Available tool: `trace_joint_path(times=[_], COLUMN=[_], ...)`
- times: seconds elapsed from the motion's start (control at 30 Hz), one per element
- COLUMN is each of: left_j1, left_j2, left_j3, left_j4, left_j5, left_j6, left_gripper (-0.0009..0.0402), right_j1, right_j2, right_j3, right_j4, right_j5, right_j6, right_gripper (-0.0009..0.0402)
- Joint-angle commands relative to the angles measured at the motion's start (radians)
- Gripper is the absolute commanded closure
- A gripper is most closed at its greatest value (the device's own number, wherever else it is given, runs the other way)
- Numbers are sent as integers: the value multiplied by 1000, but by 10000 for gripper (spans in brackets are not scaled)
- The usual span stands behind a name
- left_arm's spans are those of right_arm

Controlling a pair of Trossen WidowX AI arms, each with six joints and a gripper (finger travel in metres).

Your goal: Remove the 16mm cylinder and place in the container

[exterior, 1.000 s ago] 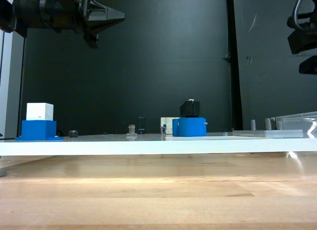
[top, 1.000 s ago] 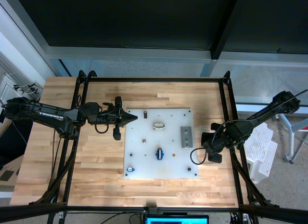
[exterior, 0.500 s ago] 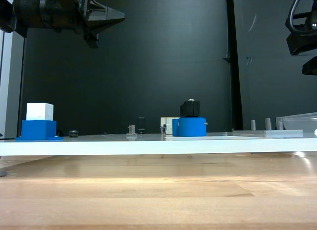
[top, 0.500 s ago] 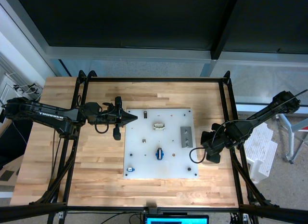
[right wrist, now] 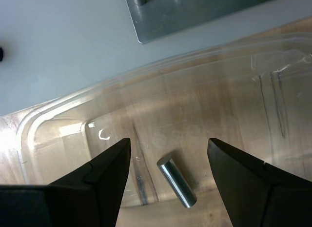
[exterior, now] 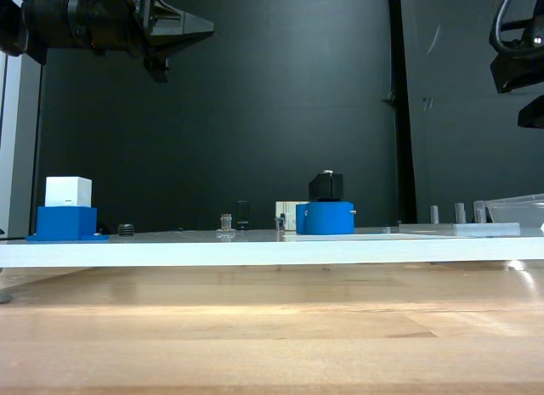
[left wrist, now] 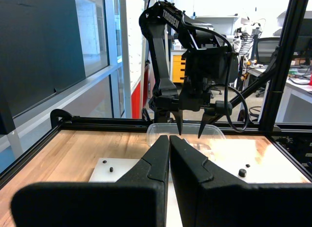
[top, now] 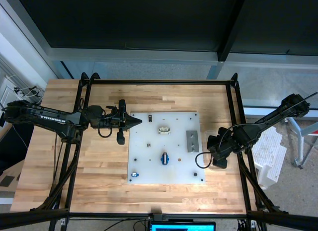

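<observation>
The cylinder lies on its side on the floor of the container, not upright. Its long axis runs flat along the floor, slanted to the line between the two fingertips. One round end face points toward the container wall nearest the board and the metal block, and the other end points away from them. Nothing touches it.

The right gripper hangs directly over the container, pointing down, with its fingers spread wide and holding nothing. The cylinder sits below the gap between them. From above, the right gripper is just off the board's right edge, where the clear container rests on the tabletop.

The left gripper is at the board's left edge, raised well above it and pointing level across toward the right arm. Its fingers are pressed together with nothing between them. In its own wrist view the right gripper shows across the table, poised above the container's rim.
</observation>
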Motion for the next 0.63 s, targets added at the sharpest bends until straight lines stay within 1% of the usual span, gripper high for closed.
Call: trace_joint_path(times=[0.03,0.1,0.13,0.23,0.3,0.6,0.63], left_j1=[0,0,0,0,0,0,0], left_j2=[0,0,0,0,0,0,0], left_j3=[0,0,0,0,0,0,0], left_j4=[0,0,0,0,0,0,0], left_j5=[0,0,0,0,0,0,0], left_j6=[0,0,0,0,0,0,0], left_gripper=[393,393,393,393,393,393,393], right_j1=[-16,-34,-44,-77,-104,-246,-262], right_j2=[0,0,0,0,0,0,0], right_j3=[38,62,73,97,106,106,105], right_j4=[1,2,3,21,59,381,419], right_j5=[2,2,8,50,63,64,64], right_j6=[-38,-73,-95,-158,-218,-536,-563], right_gripper=[196,211,220,250,273,394,396])
